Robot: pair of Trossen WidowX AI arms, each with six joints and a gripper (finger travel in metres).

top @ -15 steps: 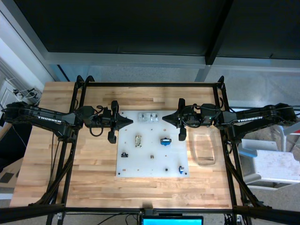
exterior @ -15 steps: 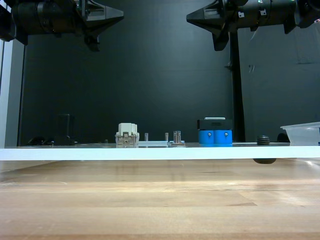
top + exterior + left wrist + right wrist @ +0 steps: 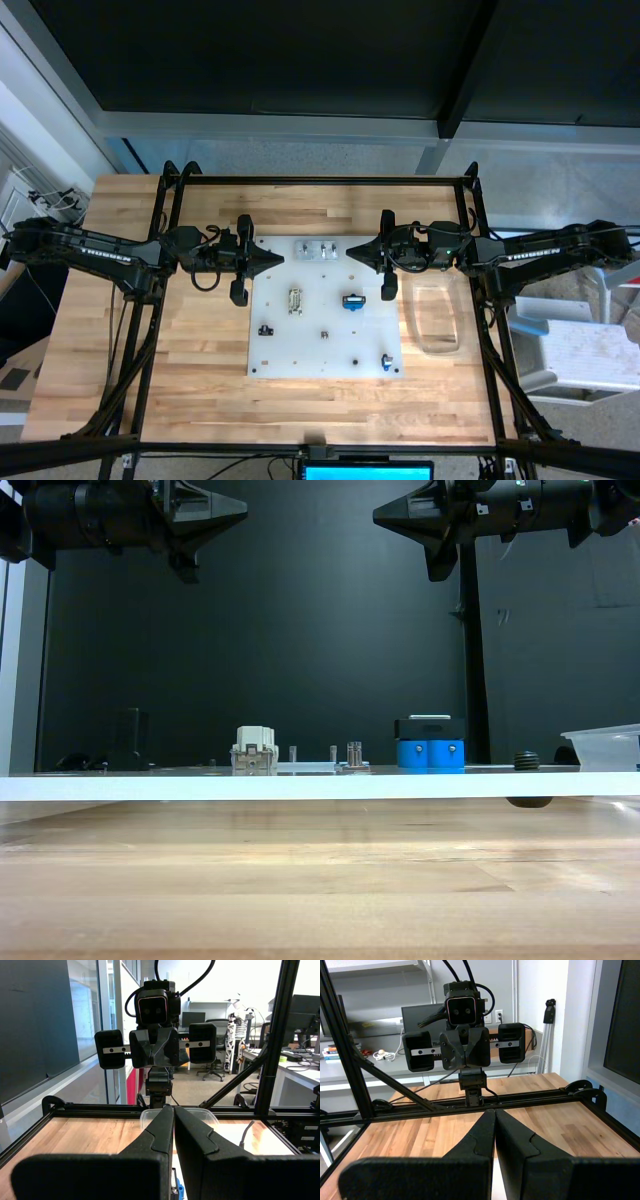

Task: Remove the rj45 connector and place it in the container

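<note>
Tabletop (image 3: 200,370) below, left gripper (image 3: 279,259) and right gripper (image 3: 350,252) hover (closed).

Overhead, table-level views share the board (image 3: 300,345); left wrist faces right gripper (image 3: 159,1052), right wrist left gripper (image 3: 465,1051).

left gripper (image 3: 278,258), right gripper (image 3: 350,252) hang high over the board (image 3: 300,348) — clear air beneath, seemingly, above low fixtures (image 3: 430,748).

Blk arms (image 3: 90,250), white TROSSEN txt; left gripper (image 3: 279,258) & right gripper (image 3: 350,252) blk wedges
</note>
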